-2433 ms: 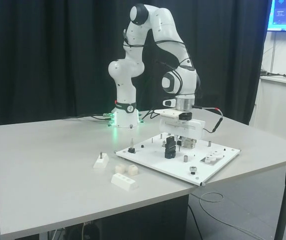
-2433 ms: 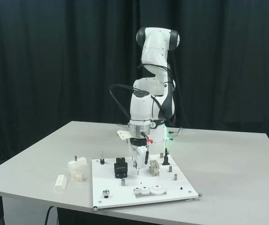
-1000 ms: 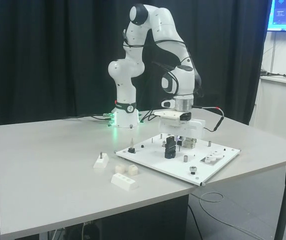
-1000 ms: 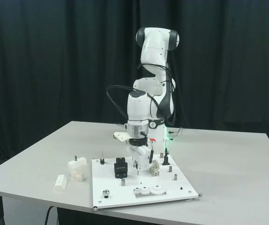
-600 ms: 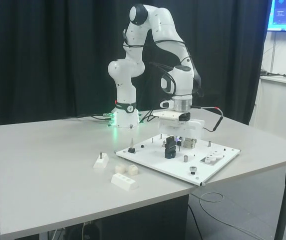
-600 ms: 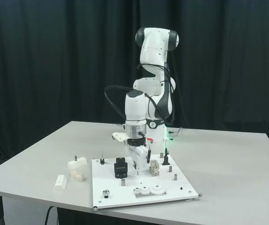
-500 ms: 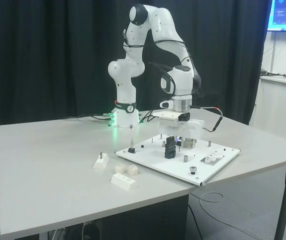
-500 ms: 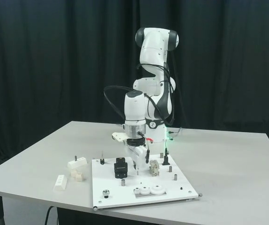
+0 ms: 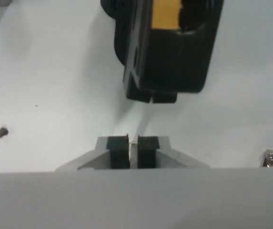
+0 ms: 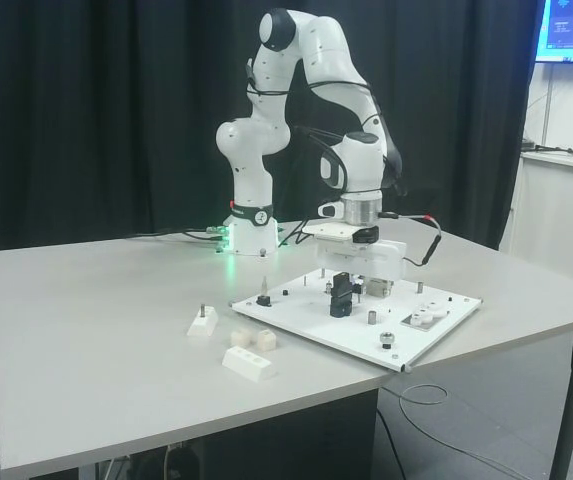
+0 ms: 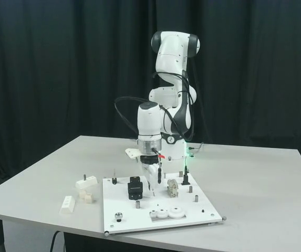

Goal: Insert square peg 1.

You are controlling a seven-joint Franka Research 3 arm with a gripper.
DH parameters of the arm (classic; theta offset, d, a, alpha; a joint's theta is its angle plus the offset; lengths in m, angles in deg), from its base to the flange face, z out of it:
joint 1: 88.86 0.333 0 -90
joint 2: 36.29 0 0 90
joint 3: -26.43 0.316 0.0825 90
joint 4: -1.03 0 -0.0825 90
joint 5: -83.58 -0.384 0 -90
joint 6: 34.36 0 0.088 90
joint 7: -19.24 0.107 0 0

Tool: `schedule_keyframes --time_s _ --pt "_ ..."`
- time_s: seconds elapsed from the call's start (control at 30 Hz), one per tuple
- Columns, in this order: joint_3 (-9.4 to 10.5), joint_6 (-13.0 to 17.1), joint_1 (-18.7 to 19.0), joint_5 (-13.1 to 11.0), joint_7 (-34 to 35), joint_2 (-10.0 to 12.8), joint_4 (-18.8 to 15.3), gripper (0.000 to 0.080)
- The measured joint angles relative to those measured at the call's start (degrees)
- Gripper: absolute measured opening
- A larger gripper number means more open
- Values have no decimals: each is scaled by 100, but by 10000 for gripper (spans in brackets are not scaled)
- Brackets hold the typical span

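Observation:
My gripper (image 9: 133,151) is shut, its two black pads pressed on a thin pale peg that shows as a sliver between them. It hangs low over the white board (image 10: 306,325), close beside a black block (image 9: 167,47) whose top has a lighter insert. In the room views the gripper (image 10: 356,284) (image 11: 153,186) stands just behind the black block (image 10: 340,294) (image 11: 134,188), and a thin rod reaches down from it to the board (image 11: 139,218). The hole under the peg is hidden.
A metal fixture (image 11: 172,188), several short pegs and white gears (image 11: 167,213) stand on the board. White blocks (image 10: 203,322) (image 10: 247,363) lie on the grey table beside it. A small dark screw (image 9: 2,132) sits in the board. The board's corner nears the table edge.
The wrist has swung and carried the gripper a little sideways toward the black block. The fingers stay shut throughout.

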Motion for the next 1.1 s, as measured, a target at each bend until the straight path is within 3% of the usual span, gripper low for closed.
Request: schedule_keyframes --time_s 1.1 --pt "32 -158 8 1 -363 -26 28 33"
